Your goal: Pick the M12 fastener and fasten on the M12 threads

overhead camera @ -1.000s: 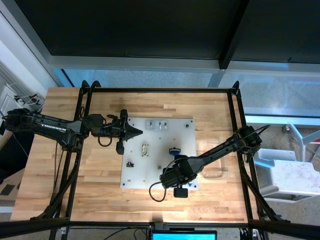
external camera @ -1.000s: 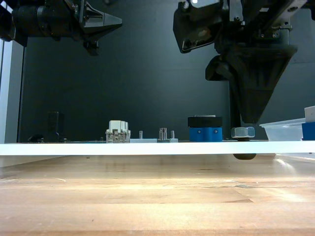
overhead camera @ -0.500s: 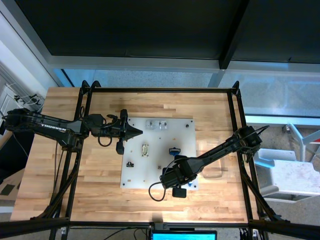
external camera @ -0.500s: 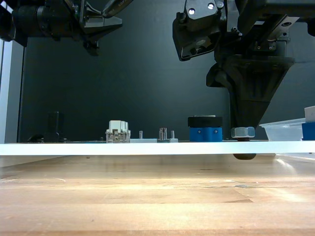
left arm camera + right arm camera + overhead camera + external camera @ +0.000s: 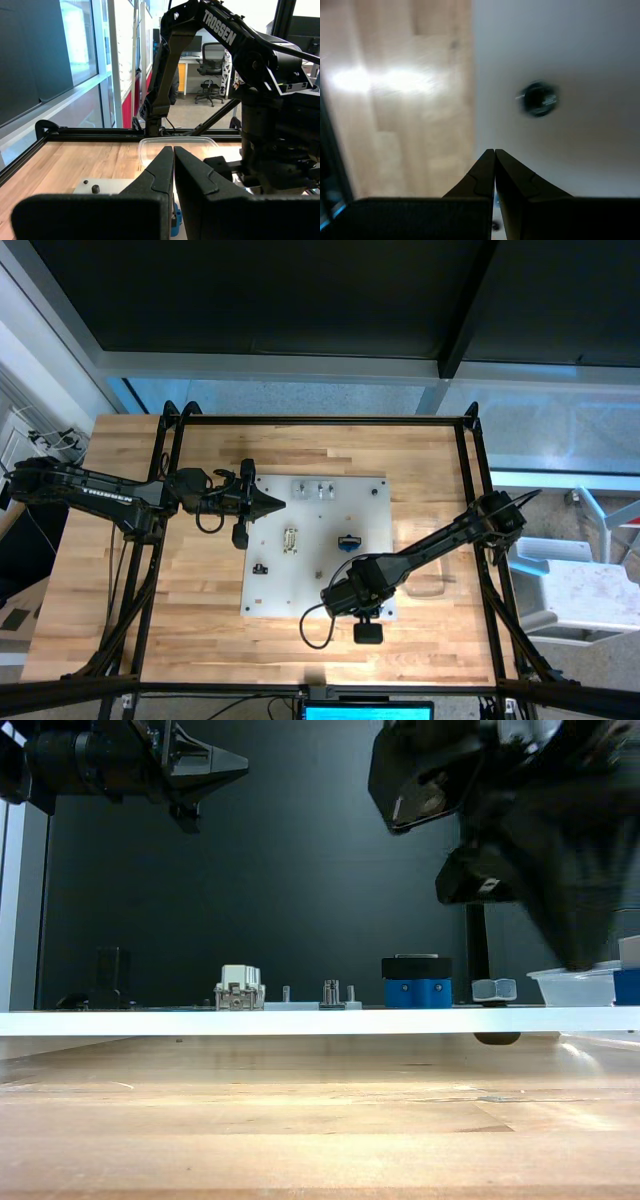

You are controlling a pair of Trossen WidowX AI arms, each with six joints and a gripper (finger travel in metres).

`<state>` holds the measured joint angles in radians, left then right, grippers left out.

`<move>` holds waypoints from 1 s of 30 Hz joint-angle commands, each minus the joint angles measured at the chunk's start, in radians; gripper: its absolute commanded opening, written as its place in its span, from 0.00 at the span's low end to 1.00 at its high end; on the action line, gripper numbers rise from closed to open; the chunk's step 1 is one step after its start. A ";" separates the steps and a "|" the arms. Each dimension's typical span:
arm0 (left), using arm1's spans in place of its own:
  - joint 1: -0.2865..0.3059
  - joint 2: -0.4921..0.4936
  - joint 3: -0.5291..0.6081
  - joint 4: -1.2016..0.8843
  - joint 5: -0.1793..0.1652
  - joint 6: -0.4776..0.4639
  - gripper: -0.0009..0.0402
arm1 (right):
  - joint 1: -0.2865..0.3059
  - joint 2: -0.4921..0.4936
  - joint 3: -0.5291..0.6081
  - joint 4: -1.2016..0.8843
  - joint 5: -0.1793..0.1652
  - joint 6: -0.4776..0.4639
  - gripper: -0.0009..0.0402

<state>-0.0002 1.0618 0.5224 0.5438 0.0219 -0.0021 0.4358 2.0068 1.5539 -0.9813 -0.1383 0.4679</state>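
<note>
Over board's (image 5: 270,590) near-right edge, right gripper (image 5: 494,150) tilted, jaws closed empty; left gripper (image 5: 278,504) far-left, jaws closed.

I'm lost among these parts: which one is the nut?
On the white board, look near right, by the right pincer; the left pincer hangs over its far left corner. Beside the black-topped blue block sits the M12 nut, the only small silver hexagon.

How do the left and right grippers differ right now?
The left gripper lies level, high over the board's far left edge; the right gripper points down at its near right corner. Right hangs close beside the nut; left is far from it. Both are shut and empty.
</note>
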 commanded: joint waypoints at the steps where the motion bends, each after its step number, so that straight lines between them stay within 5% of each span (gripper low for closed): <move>1: 0.000 0.000 0.000 0.000 0.000 0.000 0.02 | 0.000 -0.007 0.001 0.000 0.112 0.041 0.02; 4: 0.000 0.000 0.000 0.000 0.000 0.000 0.02 | 0.000 -0.008 0.001 -0.001 0.175 0.050 0.02; 14: 0.000 0.000 0.000 0.000 0.000 0.000 0.02 | -0.003 -0.002 -0.009 0.029 0.229 0.102 0.02; 26: 0.000 0.000 0.000 0.000 0.000 0.000 0.02 | -0.003 -0.002 -0.033 0.061 0.222 0.104 0.02; 28: 0.000 0.000 0.000 0.000 0.000 0.000 0.02 | -0.004 -0.002 -0.033 0.061 0.196 0.103 0.02; 30: 0.000 0.000 0.000 0.000 0.000 0.000 0.02 | -0.004 -0.002 -0.033 0.059 0.118 0.092 0.02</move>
<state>-0.0002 1.0622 0.5228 0.5438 0.0216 -0.0017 0.4324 2.0037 1.5211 -0.9211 0.0296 0.5701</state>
